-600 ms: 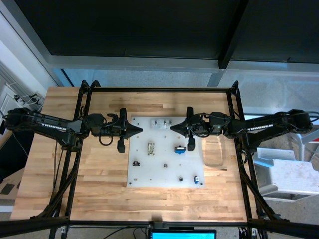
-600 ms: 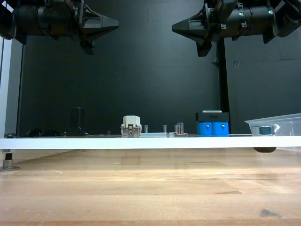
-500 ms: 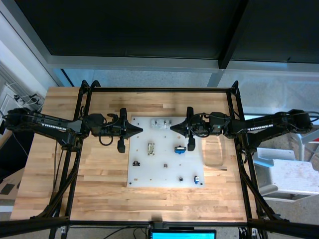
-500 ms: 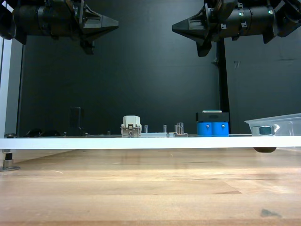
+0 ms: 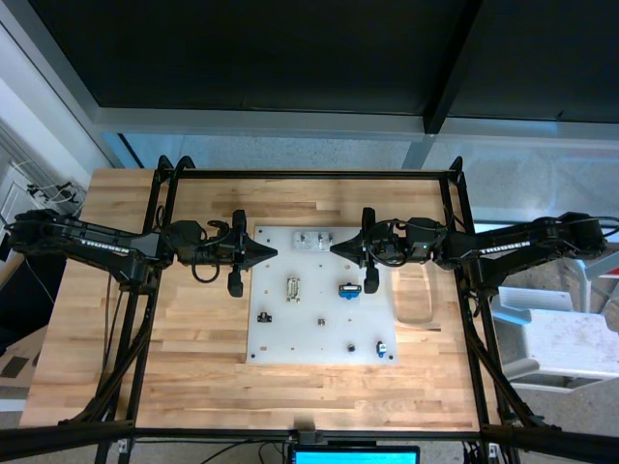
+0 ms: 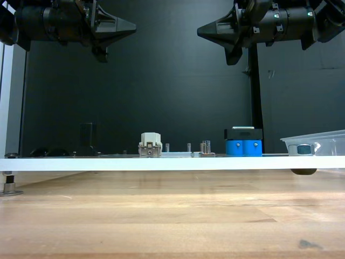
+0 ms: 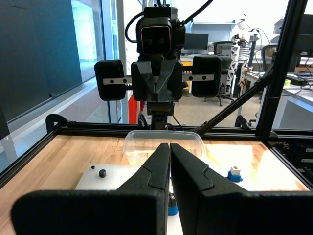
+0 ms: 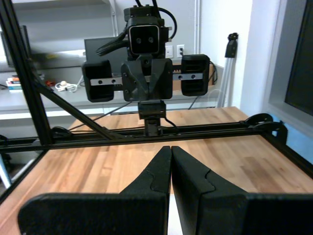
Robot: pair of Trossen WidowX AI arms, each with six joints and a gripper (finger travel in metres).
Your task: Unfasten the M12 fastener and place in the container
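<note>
While the left gripper [image 5: 274, 253] and the right gripper [image 5: 334, 247] are being held high over the white board's [image 5: 300, 343] far part, tips facing and fingers pressed together, the silver nut [image 5: 381, 348] is being borne on its stud at the near right edge, well apart from both, outside the clear tray [image 5: 414, 300].

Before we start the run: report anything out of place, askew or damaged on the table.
Nothing stands out. The left pincer and right pincer hang shut, high over the board, tips facing. The silver nut sits by its near right edge, outside the container.
</note>
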